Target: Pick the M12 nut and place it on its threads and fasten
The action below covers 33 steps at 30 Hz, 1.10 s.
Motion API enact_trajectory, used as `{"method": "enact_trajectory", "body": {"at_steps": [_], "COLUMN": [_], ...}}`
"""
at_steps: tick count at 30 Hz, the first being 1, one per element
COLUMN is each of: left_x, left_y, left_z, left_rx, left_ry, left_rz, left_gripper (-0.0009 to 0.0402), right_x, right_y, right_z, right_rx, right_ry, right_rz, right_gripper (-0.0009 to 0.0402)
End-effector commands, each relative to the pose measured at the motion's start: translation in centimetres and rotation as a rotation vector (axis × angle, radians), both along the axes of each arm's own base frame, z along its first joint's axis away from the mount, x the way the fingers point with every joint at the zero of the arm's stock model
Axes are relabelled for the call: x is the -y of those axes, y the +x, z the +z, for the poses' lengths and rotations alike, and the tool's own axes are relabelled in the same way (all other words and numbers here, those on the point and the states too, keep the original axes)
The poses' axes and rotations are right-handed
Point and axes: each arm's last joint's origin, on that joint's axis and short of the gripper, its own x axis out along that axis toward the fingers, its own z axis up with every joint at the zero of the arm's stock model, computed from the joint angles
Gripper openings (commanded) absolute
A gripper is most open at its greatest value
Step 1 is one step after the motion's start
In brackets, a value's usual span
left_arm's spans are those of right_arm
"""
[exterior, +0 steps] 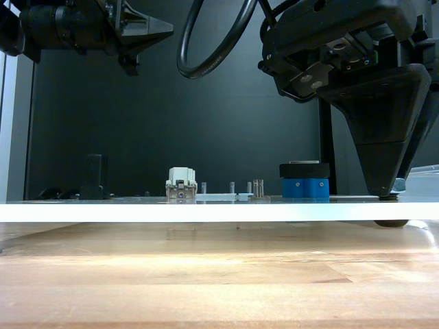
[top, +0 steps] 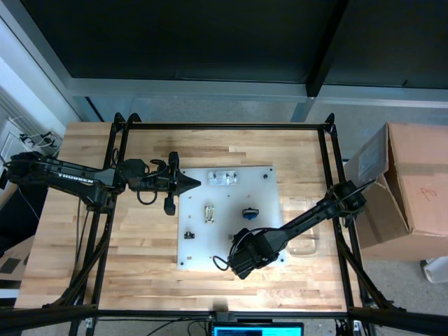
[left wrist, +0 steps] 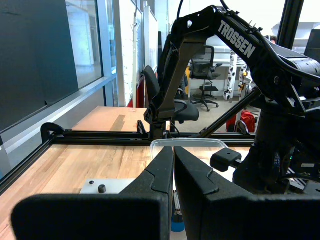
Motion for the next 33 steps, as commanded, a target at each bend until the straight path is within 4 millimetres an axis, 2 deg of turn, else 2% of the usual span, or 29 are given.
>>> {"method": "enact_trajectory", "body": {"at_steps": [1, 12, 25, 33], "left_x": [0.0, 0.0, 0.0, 0.0], "left_y": [0.0, 0.0, 0.0, 0.0], "left_z": [0.0, 0.0, 0.0, 0.0], "left_rx": [0.0, 0.0, 0.0, 0.0], "left_ry": [0.0, 0.0, 0.0, 0.0], "left_rz": [0.0, 0.0, 0.0, 0.0], "left_gripper": [0.0, 0.0, 0.0, 0.0], "right_x": [0.0, 0.0, 0.0, 0.1], "right_y": [0.0, 0.0, 0.1, -0.1], "right_z": [0.0, 0.0, 0.1, 1.0], "right_rx": [0.002, 0.004, 0.006, 0.024], "right_ry": [-0.001, 0.0, 0.002, 0.012], "right_rz": [0.0, 0.009, 0.008, 0.008], "right_gripper": [0.0, 0.0009, 0.0148, 0.0207]}}
